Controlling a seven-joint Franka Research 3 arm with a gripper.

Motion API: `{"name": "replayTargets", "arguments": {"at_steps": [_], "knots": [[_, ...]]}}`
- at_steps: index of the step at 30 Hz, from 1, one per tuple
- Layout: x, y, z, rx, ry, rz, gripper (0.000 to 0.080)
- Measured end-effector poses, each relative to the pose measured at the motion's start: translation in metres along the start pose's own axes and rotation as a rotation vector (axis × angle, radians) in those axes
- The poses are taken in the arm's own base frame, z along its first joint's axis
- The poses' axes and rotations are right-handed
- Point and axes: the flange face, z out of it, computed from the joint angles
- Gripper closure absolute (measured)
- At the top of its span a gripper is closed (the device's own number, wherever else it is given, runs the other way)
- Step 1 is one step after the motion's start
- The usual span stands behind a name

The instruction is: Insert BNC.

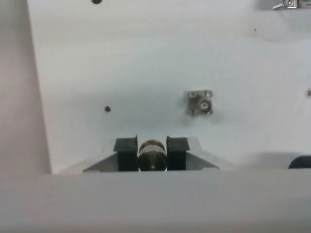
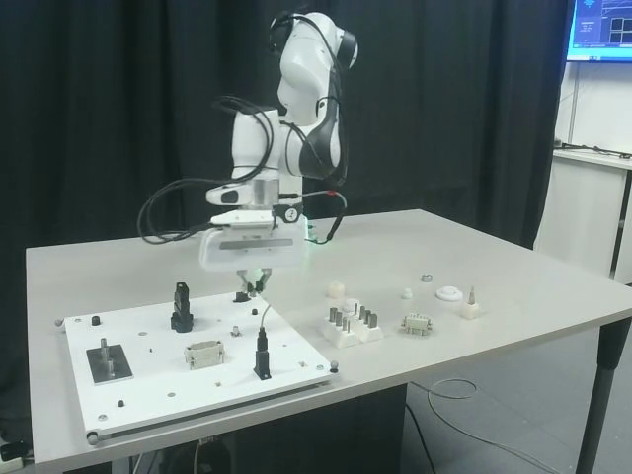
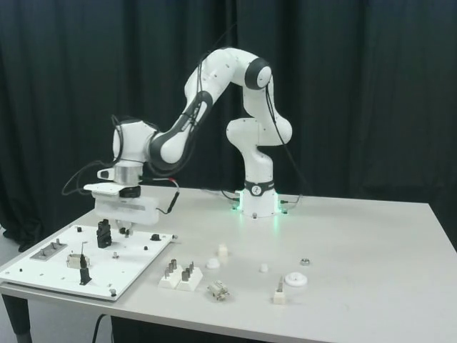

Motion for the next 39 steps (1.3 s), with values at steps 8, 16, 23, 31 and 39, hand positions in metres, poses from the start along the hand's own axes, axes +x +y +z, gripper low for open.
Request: {"name": "replayTargets", "arguments": {"at_steps": [8, 16, 23, 31, 39], "knots": [[0.025, 0.011, 0.008, 0.000, -0.057, -0.070, 0.0682], [0.040, 0.017, 0.018, -0.008, -0.067, -0.113, 0.0682], [0.044, 0.018, 0.025, -0.020, -0.068, -0.142, 0.0682], [0.047, 0.018, 0.029, -0.028, -0.067, -0.157, 0.0682], [0.047, 0.019, 0.030, -0.026, -0.080, -0.181, 0.0682]]}}
